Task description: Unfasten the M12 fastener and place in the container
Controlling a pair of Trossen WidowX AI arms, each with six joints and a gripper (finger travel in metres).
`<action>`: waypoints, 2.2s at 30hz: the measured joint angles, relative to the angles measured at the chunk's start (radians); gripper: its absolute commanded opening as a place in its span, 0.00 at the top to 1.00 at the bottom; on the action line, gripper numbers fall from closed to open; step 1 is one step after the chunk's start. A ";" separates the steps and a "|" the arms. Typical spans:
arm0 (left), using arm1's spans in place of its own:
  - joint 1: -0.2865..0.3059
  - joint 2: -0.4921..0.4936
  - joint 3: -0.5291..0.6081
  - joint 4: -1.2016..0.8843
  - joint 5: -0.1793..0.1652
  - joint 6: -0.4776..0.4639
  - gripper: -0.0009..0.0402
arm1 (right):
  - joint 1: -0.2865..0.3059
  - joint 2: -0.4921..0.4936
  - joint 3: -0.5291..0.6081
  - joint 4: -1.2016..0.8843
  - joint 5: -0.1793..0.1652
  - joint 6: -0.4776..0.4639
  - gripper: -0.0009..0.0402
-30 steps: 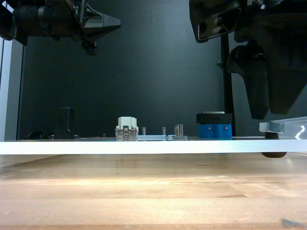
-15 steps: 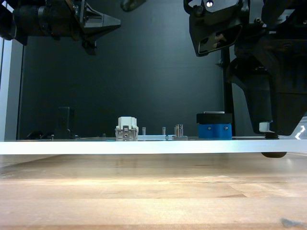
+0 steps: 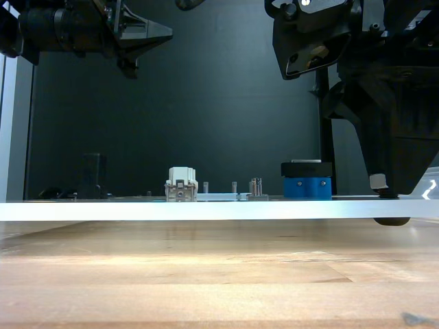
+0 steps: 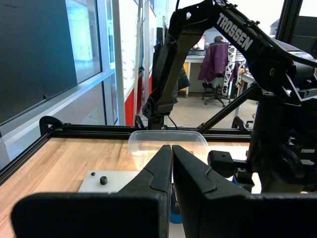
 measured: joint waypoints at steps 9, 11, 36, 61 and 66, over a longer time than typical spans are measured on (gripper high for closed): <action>0.000 0.000 0.000 0.000 0.000 0.000 0.98 | 0.000 0.000 0.000 -0.001 -0.014 -0.121 0.92; 0.000 0.000 0.000 0.000 0.000 0.000 0.98 | -0.001 0.000 0.000 0.000 -0.017 -0.209 0.93; 0.000 0.000 0.000 0.000 0.000 0.000 0.98 | 0.005 -0.033 0.014 -0.009 -0.028 -0.813 0.94; 0.000 0.000 0.000 0.000 0.000 0.000 0.98 | -0.040 -0.190 -0.032 -0.042 -0.021 -0.740 0.94; 0.000 0.000 0.000 0.000 0.000 0.000 0.98 | -0.072 -0.269 -0.125 -0.042 -0.020 -0.740 0.94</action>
